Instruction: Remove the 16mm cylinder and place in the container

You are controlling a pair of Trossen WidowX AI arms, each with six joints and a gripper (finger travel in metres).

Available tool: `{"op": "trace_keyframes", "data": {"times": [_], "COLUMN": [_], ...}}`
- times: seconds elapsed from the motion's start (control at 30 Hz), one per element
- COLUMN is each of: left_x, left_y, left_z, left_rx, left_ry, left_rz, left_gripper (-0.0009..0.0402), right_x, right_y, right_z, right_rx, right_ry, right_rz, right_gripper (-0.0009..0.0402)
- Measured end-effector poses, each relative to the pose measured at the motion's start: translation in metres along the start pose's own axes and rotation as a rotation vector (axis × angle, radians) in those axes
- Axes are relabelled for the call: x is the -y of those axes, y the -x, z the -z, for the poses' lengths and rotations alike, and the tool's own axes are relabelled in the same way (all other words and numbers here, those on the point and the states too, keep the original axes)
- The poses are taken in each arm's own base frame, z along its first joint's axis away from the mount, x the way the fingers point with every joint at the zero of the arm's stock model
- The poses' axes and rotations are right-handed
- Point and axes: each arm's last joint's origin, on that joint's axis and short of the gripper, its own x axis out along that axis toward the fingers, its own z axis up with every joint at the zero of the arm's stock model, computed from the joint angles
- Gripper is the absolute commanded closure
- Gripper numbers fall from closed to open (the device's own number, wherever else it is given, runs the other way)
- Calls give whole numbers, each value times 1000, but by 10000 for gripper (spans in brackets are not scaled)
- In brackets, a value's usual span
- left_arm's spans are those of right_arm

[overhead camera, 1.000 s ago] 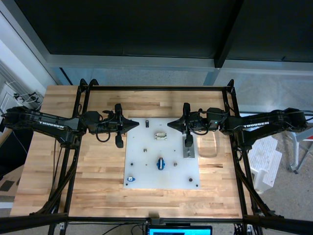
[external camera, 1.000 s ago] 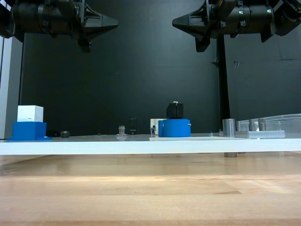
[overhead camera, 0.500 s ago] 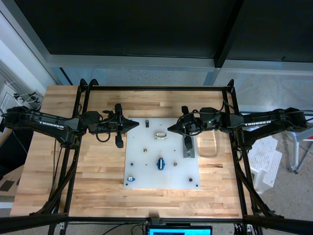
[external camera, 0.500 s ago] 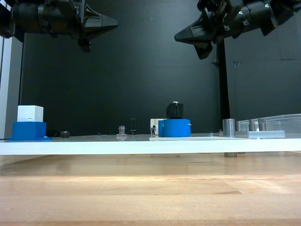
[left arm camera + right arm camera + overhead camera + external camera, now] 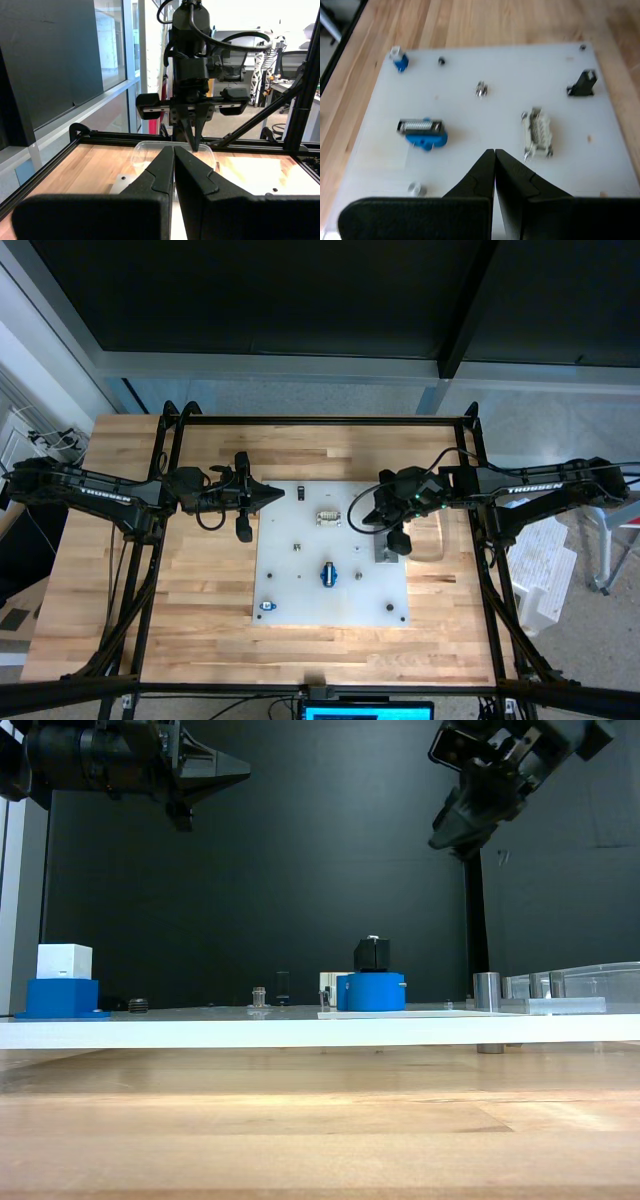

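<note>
The 16mm cylinder point(image 5: 358, 576) stands as a silver peg in the white board point(image 5: 300, 580), just right of the blue part point(image 5: 328, 575). In the low view the cylinder point(image 5: 486, 991) is a short grey post; the right wrist view shows the cylinder point(image 5: 415, 189) too. The container point(image 5: 428, 536), a clear tray, lies off the board's right edge and also shows in the low view point(image 5: 585, 978). My right gripper point(image 5: 356, 520) hangs shut and tilted downward high above the board point(image 5: 494, 152). My left gripper point(image 5: 275, 497) hovers shut and level over the board's left edge point(image 5: 174, 150).
A grey metal block point(image 5: 388, 546) lies between the cylinder and the container. On the board also sit a white connector point(image 5: 328, 517), a black bracket point(image 5: 300, 488), a small peg point(image 5: 297, 547) and a blue-and-white piece point(image 5: 265, 607). A black frame rings the wooden table point(image 5: 200, 620).
My right gripper has pitched from level to pointing down at the board and shifted slightly toward the near side. The left arm has stayed still.
</note>
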Motion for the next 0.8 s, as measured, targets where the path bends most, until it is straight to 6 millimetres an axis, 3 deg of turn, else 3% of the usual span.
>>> {"op": "trace_keyframes", "data": {"times": [0.8], "left_x": [0], "left_y": [0], "left_z": [0], "left_rx": [0], "left_ry": [0], "left_rz": [0], "left_gripper": [393], "right_x": [-38], "right_y": [26], "right_z": [-3], "right_rx": [-249], "right_ry": [-26], "right_rz": [20], "right_gripper": [393]}}
